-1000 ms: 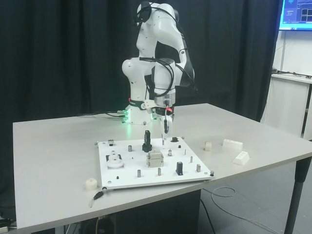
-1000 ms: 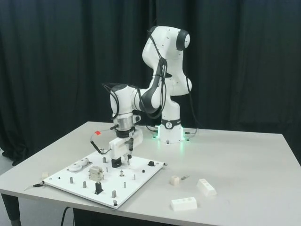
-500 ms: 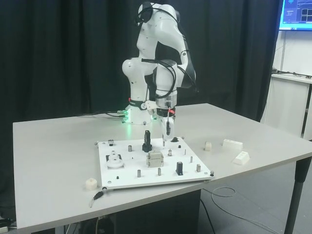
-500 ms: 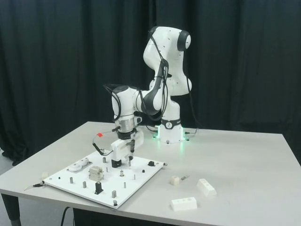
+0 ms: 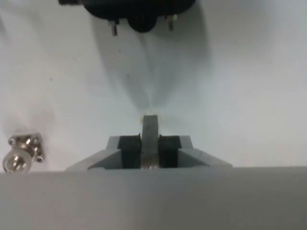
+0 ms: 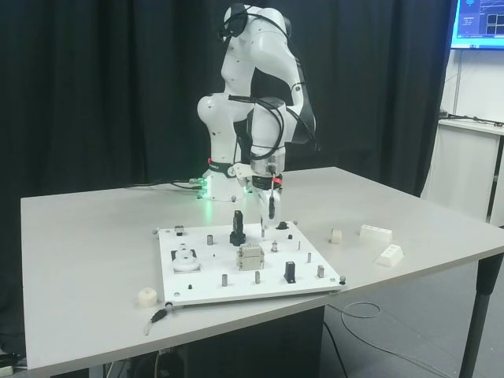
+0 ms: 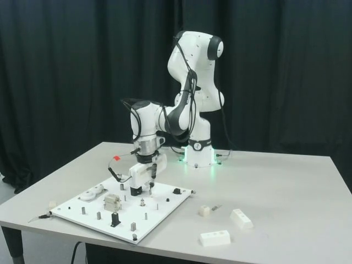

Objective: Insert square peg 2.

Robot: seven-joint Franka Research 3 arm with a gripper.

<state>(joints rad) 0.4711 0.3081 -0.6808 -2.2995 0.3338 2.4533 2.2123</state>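
Gripper (image 5: 150,152): fingers clamped on square peg 2 (image 5: 149,139), a slim grey bar, long axis running straight down out of the fingertips. Peg tip: hangs above the white board (image 6: 206,285), apart from it. Receiving hole: not discernible. Black fixture (image 5: 136,10): at twelve o'clock beyond the peg.

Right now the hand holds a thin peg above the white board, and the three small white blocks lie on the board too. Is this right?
Not quite. The three small white blocks lie on the grey table beside the white board, not on it, as the second room view shows. The hand does hold a thin peg above the board.
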